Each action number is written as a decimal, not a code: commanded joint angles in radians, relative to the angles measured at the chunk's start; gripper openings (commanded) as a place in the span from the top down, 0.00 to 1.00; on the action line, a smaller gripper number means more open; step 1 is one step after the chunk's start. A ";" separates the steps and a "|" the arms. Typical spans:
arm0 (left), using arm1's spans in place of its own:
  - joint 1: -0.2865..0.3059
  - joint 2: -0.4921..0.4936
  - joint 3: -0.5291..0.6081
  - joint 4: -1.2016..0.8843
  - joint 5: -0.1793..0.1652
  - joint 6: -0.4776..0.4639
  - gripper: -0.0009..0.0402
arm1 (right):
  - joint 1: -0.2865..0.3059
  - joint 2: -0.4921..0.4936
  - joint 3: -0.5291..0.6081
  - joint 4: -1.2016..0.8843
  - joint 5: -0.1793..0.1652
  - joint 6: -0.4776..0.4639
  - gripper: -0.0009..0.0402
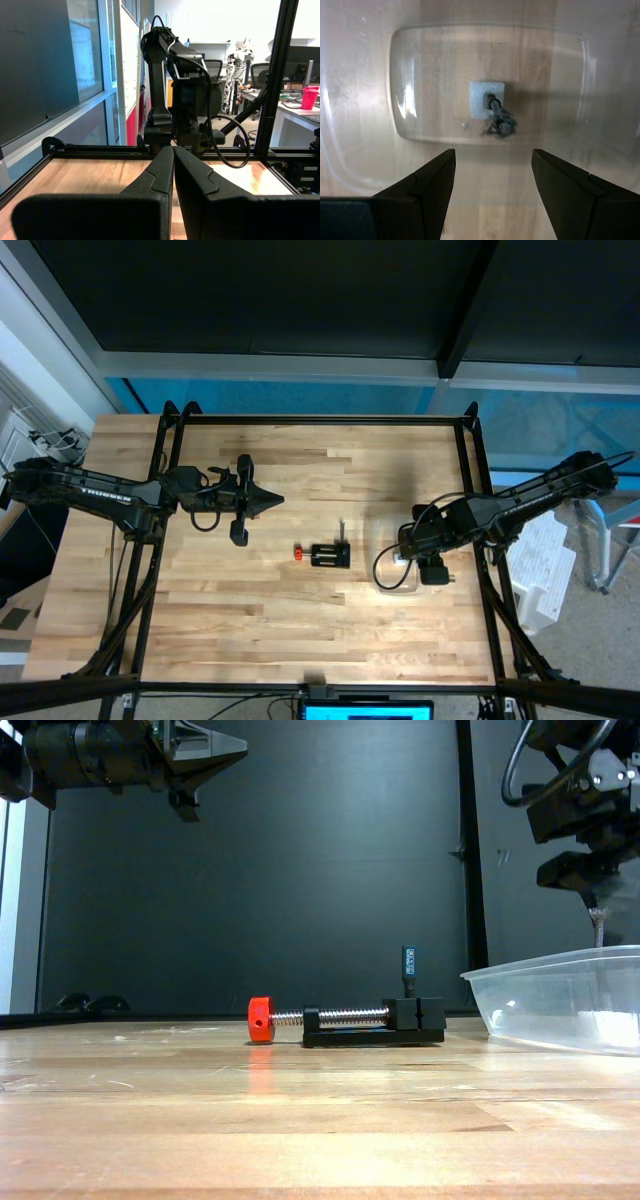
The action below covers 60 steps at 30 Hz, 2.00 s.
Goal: Pick the usb-c connector and install on the hub
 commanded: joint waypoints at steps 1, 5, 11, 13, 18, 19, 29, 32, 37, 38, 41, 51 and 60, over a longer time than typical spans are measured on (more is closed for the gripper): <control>0.000 0.000 0.000 0.000 0.000 0.000 0.98 | 0.011 0.000 -0.029 0.047 0.000 0.000 0.46; 0.000 0.000 0.000 0.000 0.000 0.000 0.98 | 0.016 0.000 -0.063 0.088 0.000 0.005 0.46; 0.000 0.000 0.000 0.000 0.000 0.000 0.98 | 0.018 0.000 -0.094 0.140 0.001 0.024 0.46; 0.000 0.000 0.000 0.000 0.000 0.000 0.98 | 0.019 0.000 -0.105 0.158 0.000 0.024 0.46; 0.000 0.000 0.000 0.000 0.000 0.000 0.98 | 0.019 0.028 -0.125 0.180 0.000 0.025 0.46; 0.000 0.000 0.000 0.000 0.000 0.000 0.98 | 0.020 0.037 -0.125 0.181 0.000 0.024 0.46; 0.000 0.000 0.000 0.000 0.000 0.000 0.98 | 0.021 0.064 -0.126 0.196 0.000 0.025 0.46; 0.000 0.000 0.000 0.000 0.000 0.000 0.98 | 0.021 0.064 -0.126 0.198 0.000 0.025 0.46; 0.000 0.000 0.000 0.000 0.000 0.000 0.98 | 0.021 0.064 -0.126 0.202 0.000 0.024 0.46; 0.000 0.000 0.000 0.000 0.000 0.000 0.98 | 0.021 0.064 -0.126 0.203 0.000 0.024 0.46; 0.000 0.000 0.000 0.000 0.000 0.000 0.98 | 0.021 0.064 -0.126 0.203 0.000 0.024 0.46; 0.000 0.000 0.000 0.000 0.000 0.000 0.98 | 0.022 0.064 -0.126 0.203 0.000 0.024 0.46; 0.000 0.000 0.000 0.000 0.000 0.000 0.98 | 0.022 0.064 -0.126 0.203 0.000 0.024 0.46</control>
